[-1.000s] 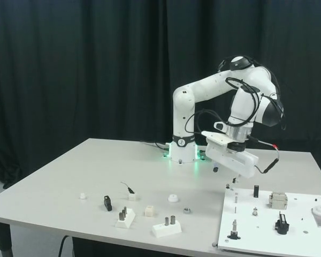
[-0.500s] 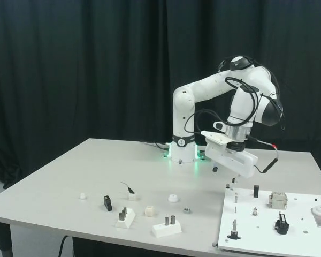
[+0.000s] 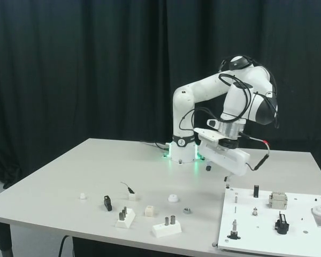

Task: Pick square peg 3.

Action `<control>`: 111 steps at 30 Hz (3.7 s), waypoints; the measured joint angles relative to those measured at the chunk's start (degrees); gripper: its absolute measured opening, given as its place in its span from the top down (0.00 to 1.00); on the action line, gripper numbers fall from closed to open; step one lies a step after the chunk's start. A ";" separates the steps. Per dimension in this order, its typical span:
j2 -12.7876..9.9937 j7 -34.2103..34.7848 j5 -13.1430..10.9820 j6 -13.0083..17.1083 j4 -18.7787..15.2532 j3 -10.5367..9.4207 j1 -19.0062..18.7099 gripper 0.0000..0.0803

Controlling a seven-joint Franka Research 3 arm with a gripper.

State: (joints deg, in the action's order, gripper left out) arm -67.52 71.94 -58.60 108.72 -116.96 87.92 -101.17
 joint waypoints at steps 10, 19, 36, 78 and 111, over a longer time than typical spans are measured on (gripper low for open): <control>0.00 -2.75 0.00 2.17 0.00 0.34 2.70 0.00; 0.00 -4.88 -0.06 3.59 0.05 0.53 5.36 0.00; -0.02 -20.82 -0.05 5.48 0.07 1.52 11.93 0.00; -5.46 -59.73 -8.15 -1.22 17.74 -4.19 42.14 0.00; -6.70 -67.64 -10.74 -3.28 25.02 -10.31 52.97 0.00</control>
State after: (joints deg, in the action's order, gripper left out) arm -74.22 4.30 -69.34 105.44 -91.94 77.60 -48.20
